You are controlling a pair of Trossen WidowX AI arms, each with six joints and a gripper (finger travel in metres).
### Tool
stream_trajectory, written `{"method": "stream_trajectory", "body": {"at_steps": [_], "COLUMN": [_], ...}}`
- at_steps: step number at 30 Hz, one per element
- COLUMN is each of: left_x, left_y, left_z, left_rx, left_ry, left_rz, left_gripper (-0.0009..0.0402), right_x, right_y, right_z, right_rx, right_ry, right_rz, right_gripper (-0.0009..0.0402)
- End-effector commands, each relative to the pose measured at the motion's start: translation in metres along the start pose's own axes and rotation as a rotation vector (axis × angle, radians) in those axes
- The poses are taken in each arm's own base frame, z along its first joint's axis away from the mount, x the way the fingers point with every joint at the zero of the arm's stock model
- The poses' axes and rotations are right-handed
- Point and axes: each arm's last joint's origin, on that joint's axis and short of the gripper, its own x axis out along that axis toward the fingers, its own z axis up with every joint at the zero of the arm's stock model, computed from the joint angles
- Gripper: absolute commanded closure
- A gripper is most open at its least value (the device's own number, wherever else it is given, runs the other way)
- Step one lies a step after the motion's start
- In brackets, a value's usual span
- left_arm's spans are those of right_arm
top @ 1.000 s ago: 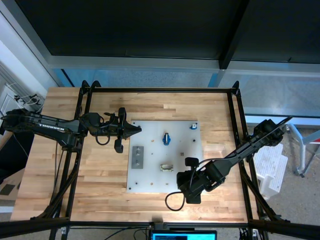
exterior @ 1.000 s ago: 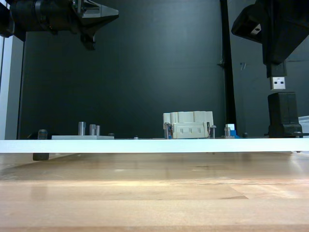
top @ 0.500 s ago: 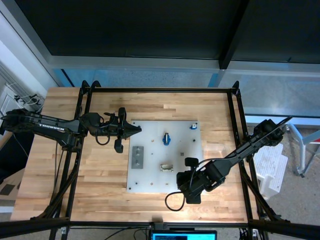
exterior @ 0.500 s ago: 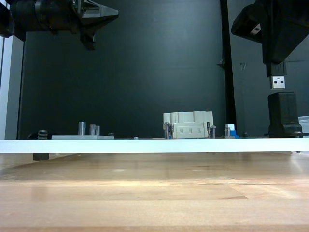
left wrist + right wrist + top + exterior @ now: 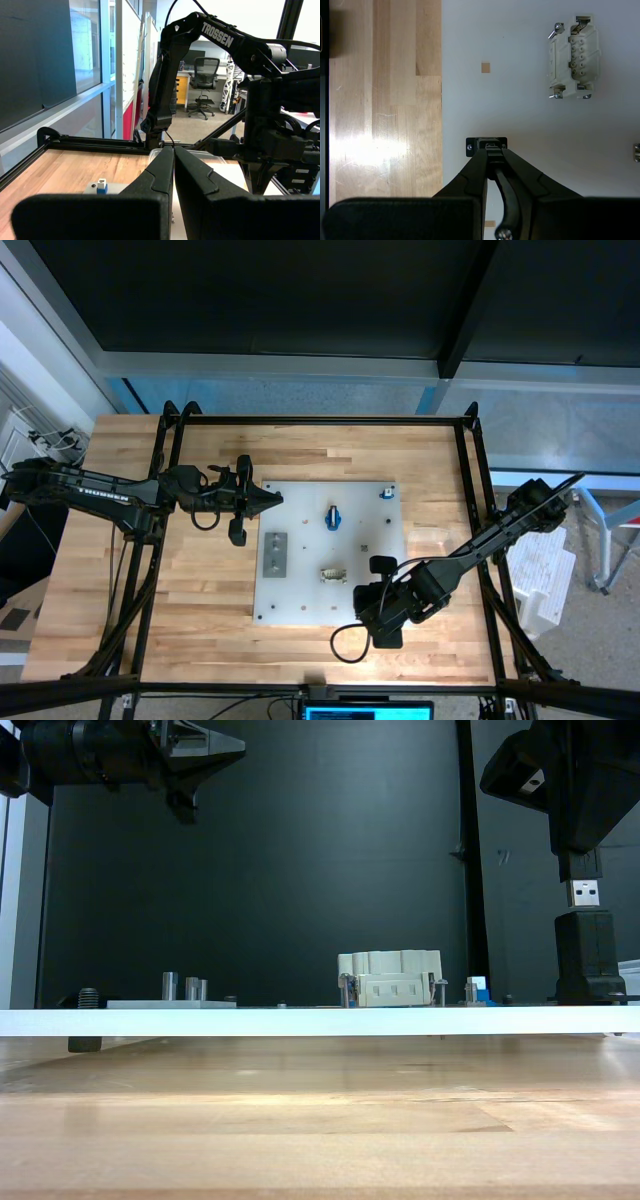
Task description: Pick the USB connector and install on taskboard
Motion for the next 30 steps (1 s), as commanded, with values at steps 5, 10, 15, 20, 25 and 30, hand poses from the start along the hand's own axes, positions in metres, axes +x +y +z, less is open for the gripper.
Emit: {"method": "stream_trajectory", "body": {"at_steps": [5, 10, 15, 20, 25, 30], "left_x": [0.0, 0.0, 0.0, 0.0, 0.0, 0.0], "left_y": [0.0, 0.0, 0.0, 0.0, 0.0, 0.0], "left_z": [0.0, 0.0, 0.0, 0.0, 0.0, 0.0], "left_rx": [0.0, 0.0, 0.0, 0.0, 0.0, 0.0], "left_ry": [0.0, 0.0, 0.0, 0.0, 0.001, 0.0], "left_rz": [0.0, 0.0, 0.0, 0.0, 0.0, 0.0], "left_gripper": [0.0393, 0.0393, 0.0393, 0.0393, 0.0393, 0.0393], "right_x": [0.003, 0.003, 0.004, 0.005, 0.009, 0.012], "right_y": [0.0, 0.0, 0.0, -0.001, 0.0, 0.001], "right_z": [-0.001, -0.001, -0.002, -0.002, -0.003, -0.003], "right_rx": [0.002, 0.001, 0.0, -0.007, -0.012, -0.011], "right_ry": [-0.006, -0.005, -0.001, -0.006, 0.0, -0.003], "right_rz": [0.003, 0.0, -0.002, -0.011, -0.012, -0.007], "right_gripper": [0.0393, 0.0393, 0.0393, 0.0393, 0.0393, 0.0393]}}
